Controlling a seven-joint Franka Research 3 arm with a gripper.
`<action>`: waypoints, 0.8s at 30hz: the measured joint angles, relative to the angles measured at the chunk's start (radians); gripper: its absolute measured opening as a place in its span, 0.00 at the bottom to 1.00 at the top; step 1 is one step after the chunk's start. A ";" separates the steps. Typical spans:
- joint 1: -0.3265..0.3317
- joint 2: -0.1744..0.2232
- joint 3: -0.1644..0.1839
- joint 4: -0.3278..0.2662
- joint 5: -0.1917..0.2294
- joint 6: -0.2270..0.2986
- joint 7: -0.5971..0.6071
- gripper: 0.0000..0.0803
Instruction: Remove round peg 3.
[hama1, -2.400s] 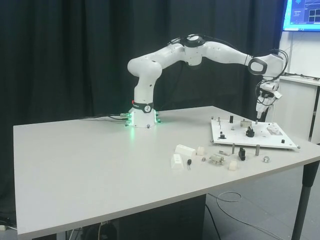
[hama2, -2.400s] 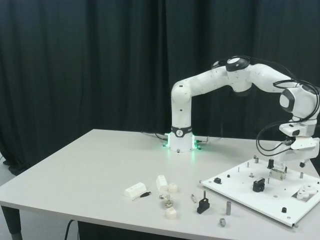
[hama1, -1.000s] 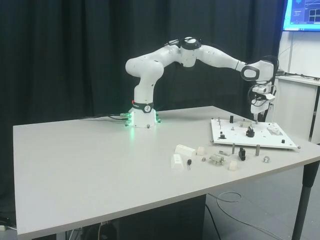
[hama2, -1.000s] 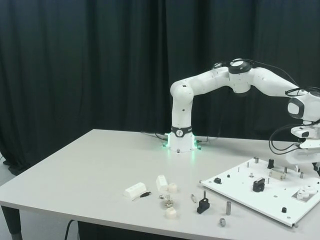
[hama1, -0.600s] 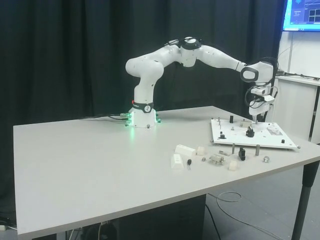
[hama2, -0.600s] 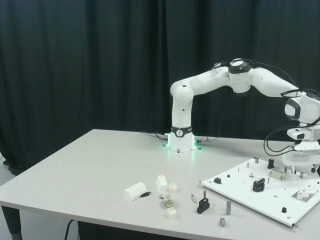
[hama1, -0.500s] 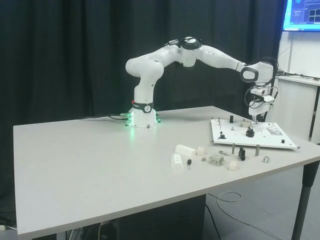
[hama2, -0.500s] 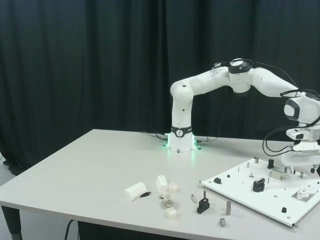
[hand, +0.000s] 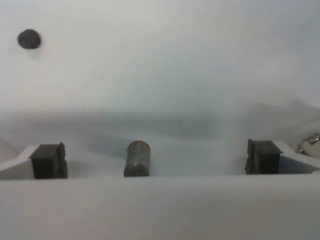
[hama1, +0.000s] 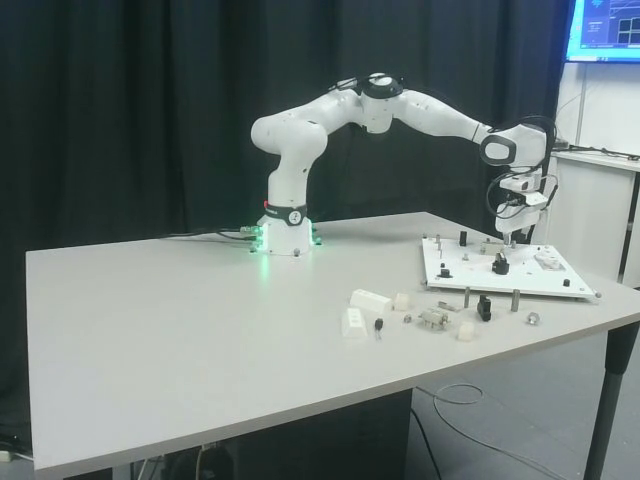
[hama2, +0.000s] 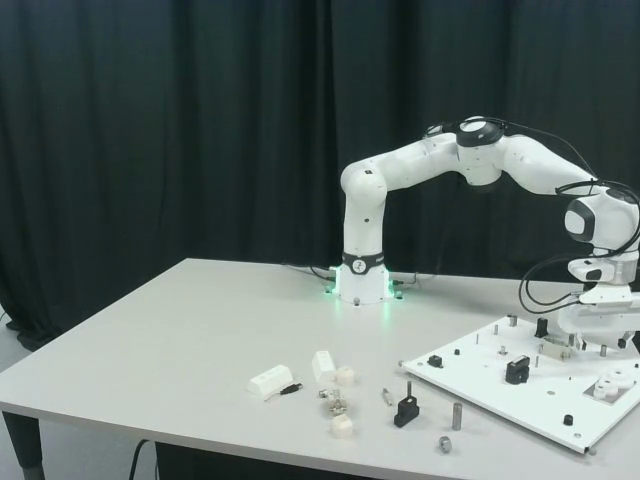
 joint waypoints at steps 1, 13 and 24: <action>0.000 0.000 0.000 0.000 0.000 0.000 0.001 1.00; 0.000 0.000 0.002 -0.001 0.001 0.000 0.007 1.00; 0.000 0.000 0.012 -0.001 0.001 0.007 0.010 1.00</action>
